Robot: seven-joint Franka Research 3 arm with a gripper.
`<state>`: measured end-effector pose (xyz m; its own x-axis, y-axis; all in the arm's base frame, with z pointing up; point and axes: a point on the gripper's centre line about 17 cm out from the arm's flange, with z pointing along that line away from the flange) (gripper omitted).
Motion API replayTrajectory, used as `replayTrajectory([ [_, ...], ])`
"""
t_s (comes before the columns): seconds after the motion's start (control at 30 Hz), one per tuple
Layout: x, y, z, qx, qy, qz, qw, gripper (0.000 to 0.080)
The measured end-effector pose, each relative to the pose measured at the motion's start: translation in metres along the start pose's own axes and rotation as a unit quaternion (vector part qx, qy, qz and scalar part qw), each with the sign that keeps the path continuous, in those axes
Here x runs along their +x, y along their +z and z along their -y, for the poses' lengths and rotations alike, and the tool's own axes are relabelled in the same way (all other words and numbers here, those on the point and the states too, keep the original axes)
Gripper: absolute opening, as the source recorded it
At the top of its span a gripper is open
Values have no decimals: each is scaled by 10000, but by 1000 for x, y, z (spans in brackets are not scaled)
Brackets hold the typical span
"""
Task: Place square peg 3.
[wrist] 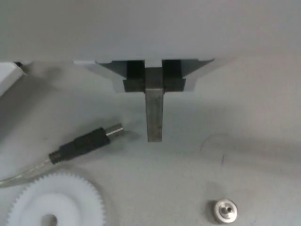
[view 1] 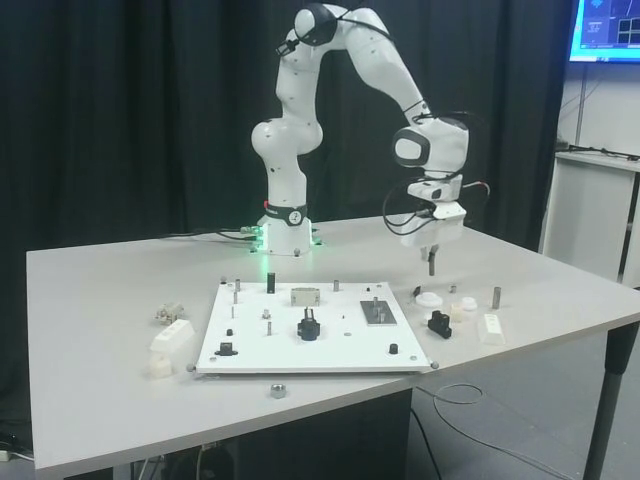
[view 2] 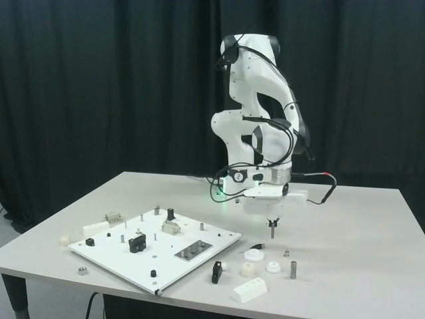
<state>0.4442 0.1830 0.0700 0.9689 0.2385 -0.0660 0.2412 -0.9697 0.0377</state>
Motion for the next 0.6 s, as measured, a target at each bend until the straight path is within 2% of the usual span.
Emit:
replayTrajectory([
  [0.6,13,20,5,-81,-68,142,9998,75],
])
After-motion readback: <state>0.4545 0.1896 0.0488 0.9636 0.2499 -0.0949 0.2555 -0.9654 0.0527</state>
